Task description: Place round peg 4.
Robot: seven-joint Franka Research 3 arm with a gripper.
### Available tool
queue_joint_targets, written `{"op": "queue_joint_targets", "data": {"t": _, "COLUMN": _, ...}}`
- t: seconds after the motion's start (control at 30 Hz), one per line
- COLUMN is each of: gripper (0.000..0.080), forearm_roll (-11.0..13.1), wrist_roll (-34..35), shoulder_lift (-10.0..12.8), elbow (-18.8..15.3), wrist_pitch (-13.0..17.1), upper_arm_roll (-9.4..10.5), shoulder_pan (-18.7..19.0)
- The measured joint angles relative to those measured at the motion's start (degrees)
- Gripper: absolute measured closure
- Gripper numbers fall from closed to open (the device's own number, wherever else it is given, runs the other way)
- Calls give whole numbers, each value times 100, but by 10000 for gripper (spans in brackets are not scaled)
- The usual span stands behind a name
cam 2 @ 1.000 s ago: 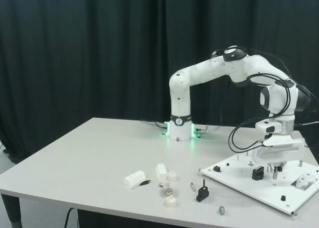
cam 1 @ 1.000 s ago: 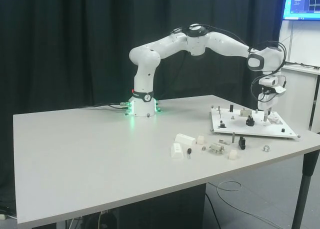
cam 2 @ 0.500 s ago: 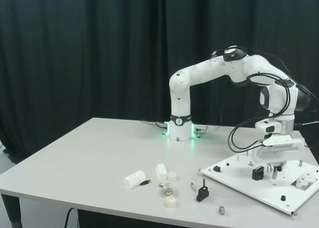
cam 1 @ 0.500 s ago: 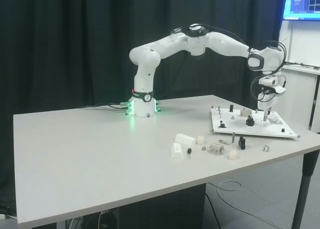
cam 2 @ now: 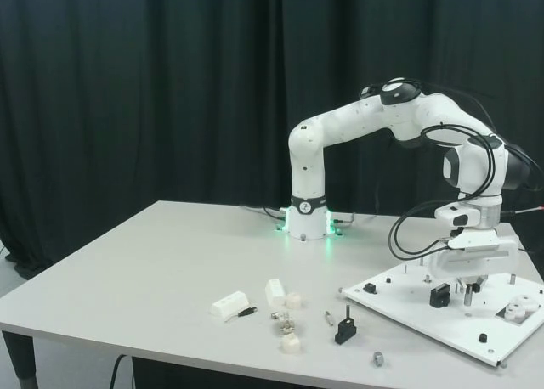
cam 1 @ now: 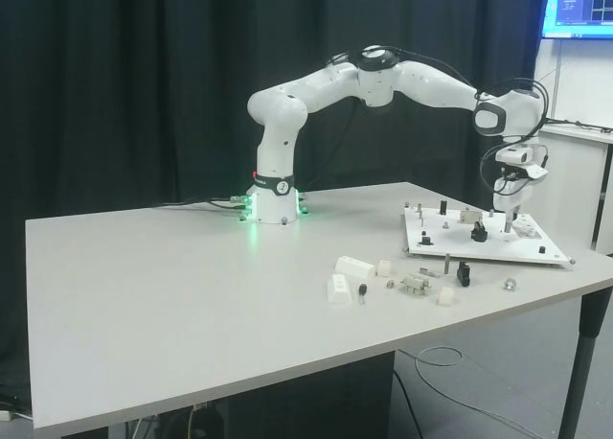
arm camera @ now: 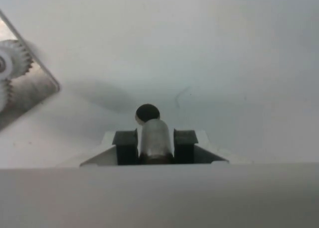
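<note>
The gripper (arm camera: 156, 147) is clamped on a smooth grey cylindrical peg (arm camera: 155, 137), upright above a dark round hole (arm camera: 147, 111) in the flat white board (arm camera: 224, 63).

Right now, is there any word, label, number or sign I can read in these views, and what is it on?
None can be read.
Screen at the upper corner of the first room view: it shows text or graphics, too small to read.
Black band on the arm's base: a small mark, not readable.
White board, gripper and peg: no writing visible.
</note>
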Motion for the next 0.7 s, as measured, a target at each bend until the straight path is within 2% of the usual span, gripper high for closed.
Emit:
{"op": "queue_joint_targets", "data": {"t": 0.47, "gripper": 652, "forearm_roll": -23, "wrist_roll": 0, "shoulder_lift": 0, "elbow": 1, "wrist_pitch": 10, "upper_arm_roll": -12, "shoulder_pan": -10}}
{"op": "queue_joint_targets", "data": {"t": 0.7, "gripper": 652, "forearm_roll": -191, "wrist_roll": 0, "shoulder_lift": 2, "elbow": 1, "wrist_pitch": 92, "upper_arm_roll": -61, "shoulder_pan": -62}}
